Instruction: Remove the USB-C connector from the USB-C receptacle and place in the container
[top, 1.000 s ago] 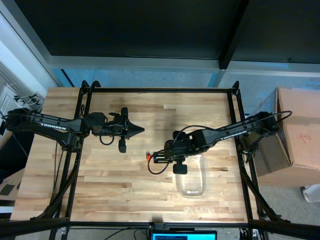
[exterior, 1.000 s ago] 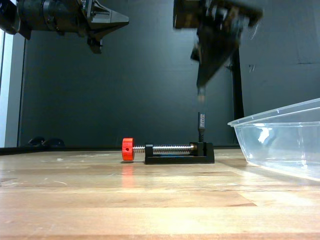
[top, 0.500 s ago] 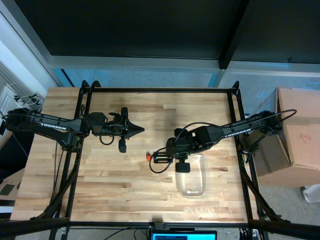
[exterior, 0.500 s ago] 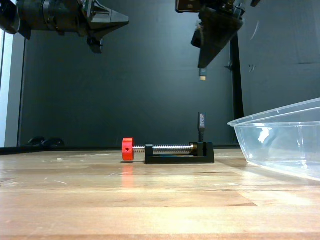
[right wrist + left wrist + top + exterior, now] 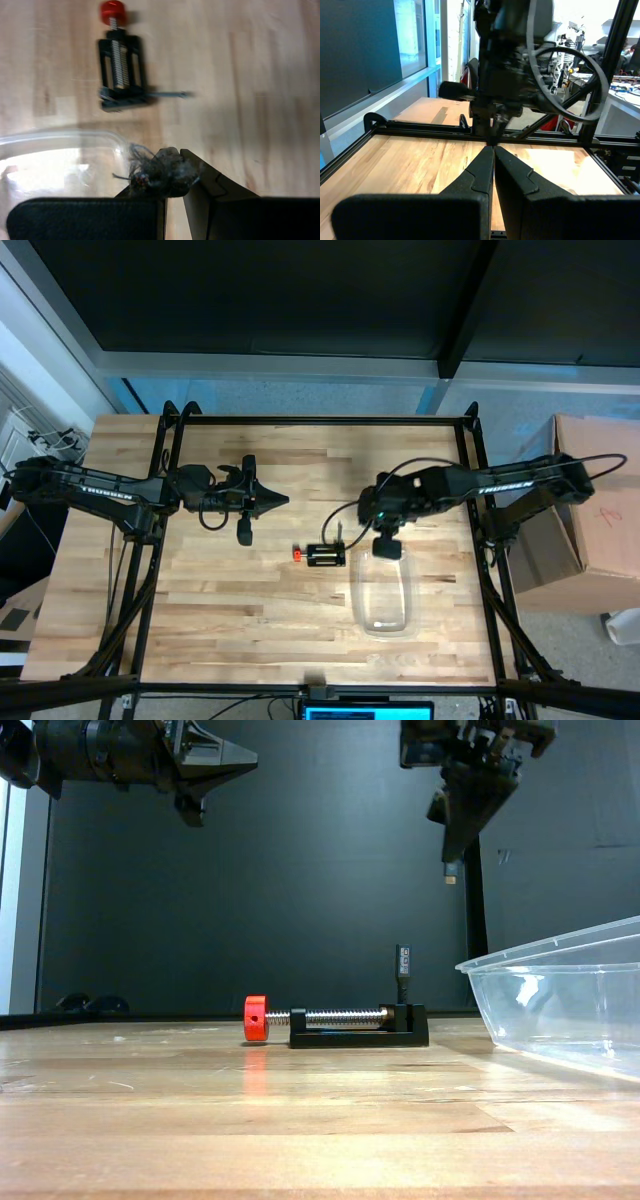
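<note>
Gripping USB-C connector (image 5: 450, 876) near container (image 5: 556, 951), right pincer (image 5: 452, 856); TROSSEN arm's (image 5: 105, 494) left pincer (image 5: 283, 501) closed, aloft.

Pale matt wooden table (image 5: 250, 580); glossy clear plastic container (image 5: 383, 602).

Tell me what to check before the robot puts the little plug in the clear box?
1. Plug out: the USB-C connector hangs well above the USB-C receptacle: ok.
2. Grip: the right tool is shut on the connector: ok.
3. Connector over the container: cannot tell; it is close to the near rim.
4. Container upright, its top open: ok.
5. Path clear: the left tool is shut, high at the table's left side, apart from the right tool: ok.
</note>
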Robot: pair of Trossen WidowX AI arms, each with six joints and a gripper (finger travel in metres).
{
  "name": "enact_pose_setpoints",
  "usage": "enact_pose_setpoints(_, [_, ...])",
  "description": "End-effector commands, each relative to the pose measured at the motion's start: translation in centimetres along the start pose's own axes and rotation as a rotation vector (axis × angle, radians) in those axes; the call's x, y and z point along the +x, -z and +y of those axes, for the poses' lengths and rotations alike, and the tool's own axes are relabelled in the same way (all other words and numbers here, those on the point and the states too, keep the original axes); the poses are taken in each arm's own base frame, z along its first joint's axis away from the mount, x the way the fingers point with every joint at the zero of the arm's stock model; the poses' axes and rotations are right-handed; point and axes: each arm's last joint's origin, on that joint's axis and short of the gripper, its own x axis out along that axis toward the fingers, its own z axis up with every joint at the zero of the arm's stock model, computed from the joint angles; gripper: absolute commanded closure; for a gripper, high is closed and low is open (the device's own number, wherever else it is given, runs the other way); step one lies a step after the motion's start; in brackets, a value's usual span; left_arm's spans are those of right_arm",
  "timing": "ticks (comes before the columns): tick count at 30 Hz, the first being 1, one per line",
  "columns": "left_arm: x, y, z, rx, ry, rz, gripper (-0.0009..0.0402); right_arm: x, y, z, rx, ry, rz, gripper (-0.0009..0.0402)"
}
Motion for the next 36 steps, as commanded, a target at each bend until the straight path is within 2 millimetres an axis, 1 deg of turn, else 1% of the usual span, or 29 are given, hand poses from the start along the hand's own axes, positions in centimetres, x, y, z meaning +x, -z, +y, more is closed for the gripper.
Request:
enact_pose_setpoints(1, [0.0,0.0,0.0,0.0,0.0,0.0,0.0393,-0.1,1.3,-1.5,0.036,0.02,0.006,0.0393])
enact_pose_setpoints(7, [0.0,0.0,0.0,0.0,0.0,-0.001,0.0393,-0.1,4.1,-3.6,0.097,0.052,0.029,0.0393])
enact_pose_setpoints(14, [0.0,0.0,0.0,0.0,0.0,-0.001,0.0393,-0.3,6.6,-4.9,0.142,0.08,0.087,0.0393])
enact_pose_setpoints(20, [0.0,0.0,0.0,0.0,0.0,-0.001,0.0393,-1.0,7.7,-5.2,0.153,0.084,0.086,0.0393])
enact_pose_setpoints(36, [0.0,0.0,0.0,0.0,0.0,0.0,0.0393,-2.3,12.7,-5.5,0.25,0.126,0.143,0.0393])
